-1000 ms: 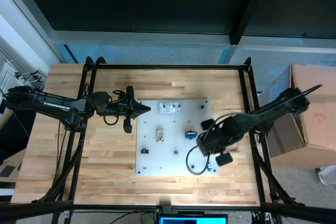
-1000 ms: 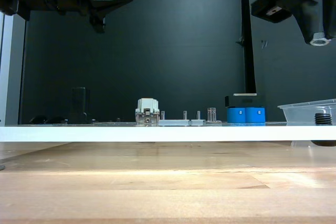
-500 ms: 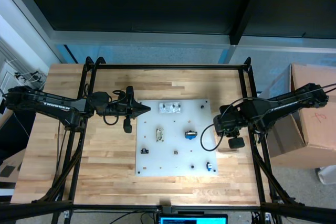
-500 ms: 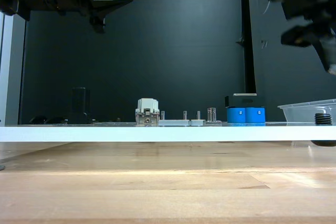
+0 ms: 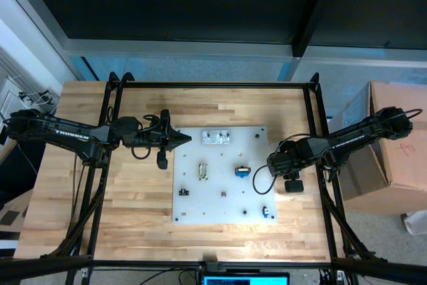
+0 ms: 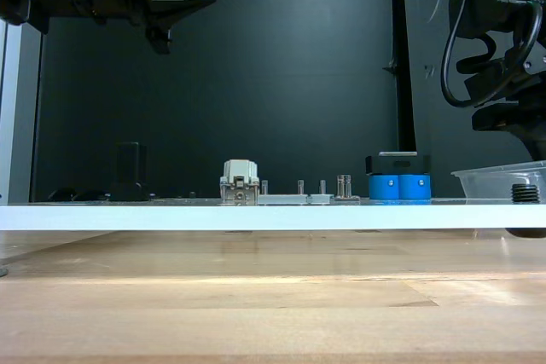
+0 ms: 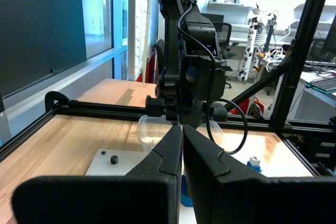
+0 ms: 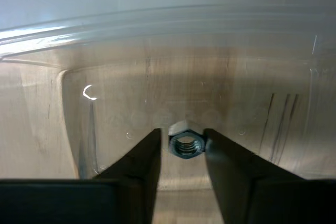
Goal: Unfasten the M12 nut and place it in the container
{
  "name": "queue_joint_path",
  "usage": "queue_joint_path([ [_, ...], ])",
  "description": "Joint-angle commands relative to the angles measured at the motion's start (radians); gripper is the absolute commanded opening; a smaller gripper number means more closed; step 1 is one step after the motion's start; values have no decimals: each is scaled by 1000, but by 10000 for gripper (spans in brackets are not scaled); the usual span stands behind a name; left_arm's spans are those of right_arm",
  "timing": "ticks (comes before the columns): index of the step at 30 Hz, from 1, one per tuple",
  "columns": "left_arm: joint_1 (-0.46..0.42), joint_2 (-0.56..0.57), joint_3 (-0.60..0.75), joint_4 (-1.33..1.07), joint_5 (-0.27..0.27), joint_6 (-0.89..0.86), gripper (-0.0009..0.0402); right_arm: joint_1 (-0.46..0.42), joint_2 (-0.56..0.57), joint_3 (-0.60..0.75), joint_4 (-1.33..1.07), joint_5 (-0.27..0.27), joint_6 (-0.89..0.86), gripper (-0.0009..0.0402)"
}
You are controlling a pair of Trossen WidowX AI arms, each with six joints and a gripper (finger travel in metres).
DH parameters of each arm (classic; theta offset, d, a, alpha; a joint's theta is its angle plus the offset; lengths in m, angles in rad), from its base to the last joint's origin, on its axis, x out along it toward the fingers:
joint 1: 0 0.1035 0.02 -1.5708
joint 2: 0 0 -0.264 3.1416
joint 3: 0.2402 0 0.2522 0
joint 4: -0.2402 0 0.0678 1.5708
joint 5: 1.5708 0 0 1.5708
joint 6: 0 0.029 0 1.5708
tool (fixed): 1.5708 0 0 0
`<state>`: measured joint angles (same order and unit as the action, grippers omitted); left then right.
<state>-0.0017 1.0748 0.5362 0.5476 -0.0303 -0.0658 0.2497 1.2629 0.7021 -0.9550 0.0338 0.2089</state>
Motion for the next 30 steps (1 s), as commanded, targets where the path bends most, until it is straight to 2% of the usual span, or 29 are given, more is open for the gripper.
queue_joint_path([
  [1,0,0,0,0,0,0,0,-1,0,3,0,0,2,188],
  [6,0,0,0,0,0,0,0,-1,0,2,0,0,2,221],
  [11,0,0,0,0,0,0,0,-1,-2,10,-7,0,3,209],
  [14,0,0,0,0,0,0,0,-2,-17,66,-69,2,4,193],
  [22,0,0,0,0,0,0,0,-48,-34,354,-253,3,23,109],
  [26,0,0,0,0,0,0,0,-118,-34,455,-169,55,8,37],
  [28,0,0,0,0,0,0,0,-159,-40,480,-94,60,-26,-6],
  [30,0,0,0,0,0,0,0,-187,-51,481,5,63,-45,7],
])
